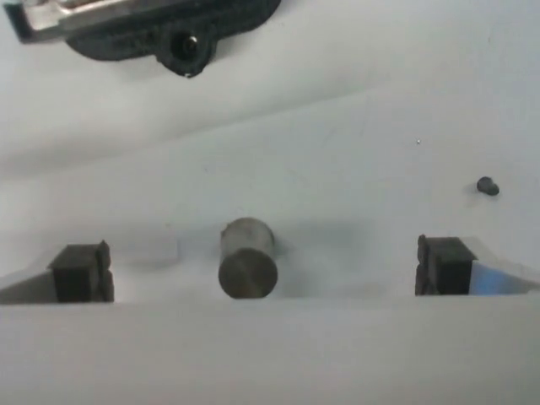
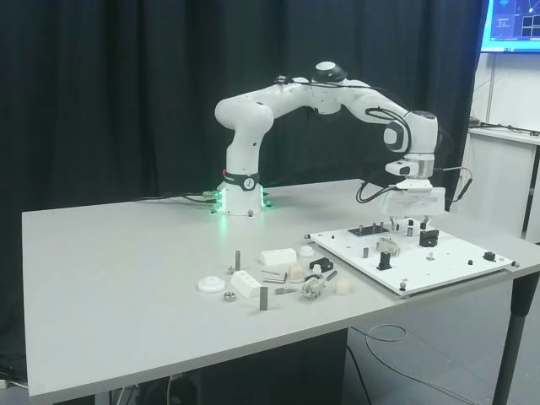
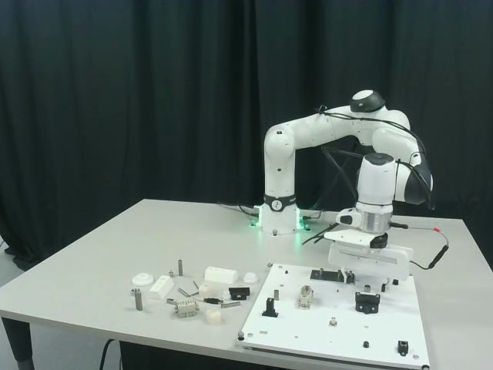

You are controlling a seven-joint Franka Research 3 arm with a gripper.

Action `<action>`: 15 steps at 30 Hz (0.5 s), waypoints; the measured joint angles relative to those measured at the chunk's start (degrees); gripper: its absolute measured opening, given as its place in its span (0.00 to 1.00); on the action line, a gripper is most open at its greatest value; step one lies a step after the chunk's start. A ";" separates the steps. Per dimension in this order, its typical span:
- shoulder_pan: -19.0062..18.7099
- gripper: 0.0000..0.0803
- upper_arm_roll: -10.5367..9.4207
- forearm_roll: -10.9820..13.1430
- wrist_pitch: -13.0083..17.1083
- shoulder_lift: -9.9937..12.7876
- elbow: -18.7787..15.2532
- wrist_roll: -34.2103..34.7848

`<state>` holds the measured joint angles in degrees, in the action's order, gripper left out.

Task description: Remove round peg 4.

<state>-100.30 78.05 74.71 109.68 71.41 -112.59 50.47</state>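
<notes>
end effector [image 1: 261, 274] spread wide, holding nothing, low over the white board [image 1: 337, 160]. round peg 4 [image 1: 247, 258] stands upright in the board, midway between the fingertips [image 1: 81, 272], touching neither.

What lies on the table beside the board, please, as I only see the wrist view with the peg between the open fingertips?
Observer: A cluster of loose parts lies on the grey table, next to the white board.
Operator: Are other pieces mounted on the board?
Observer: Yes, several small black and grey fixtures stand on it.
Operator: Where does the end effector hang over it?
Observer: The end effector is over the part of the board nearest the arm's base.
</notes>
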 joint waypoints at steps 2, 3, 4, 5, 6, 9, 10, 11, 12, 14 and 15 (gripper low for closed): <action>0.09 1.00 -0.16 0.00 0.04 0.00 0.09 0.00; 0.14 1.00 -0.27 0.00 0.11 0.00 0.15 0.00; 0.19 1.00 -0.37 0.00 0.18 0.00 0.20 0.00; 0.24 1.00 -0.46 0.00 0.27 0.00 0.25 0.00; 0.27 1.00 -0.54 0.00 0.37 0.00 0.28 0.00; 0.35 1.00 -0.74 0.00 0.78 0.00 0.32 0.00; 0.37 1.00 -0.81 0.00 0.96 0.00 0.32 0.00; 0.40 1.00 -0.89 0.00 1.13 0.00 0.32 0.00; 0.42 1.00 -0.97 0.00 1.25 0.00 0.33 0.00; 0.50 1.00 -1.15 0.00 1.46 0.00 0.33 0.05; 0.54 1.00 -1.22 0.00 1.52 0.00 0.33 0.08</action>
<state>-99.76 76.84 74.71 111.20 71.41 -112.26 50.56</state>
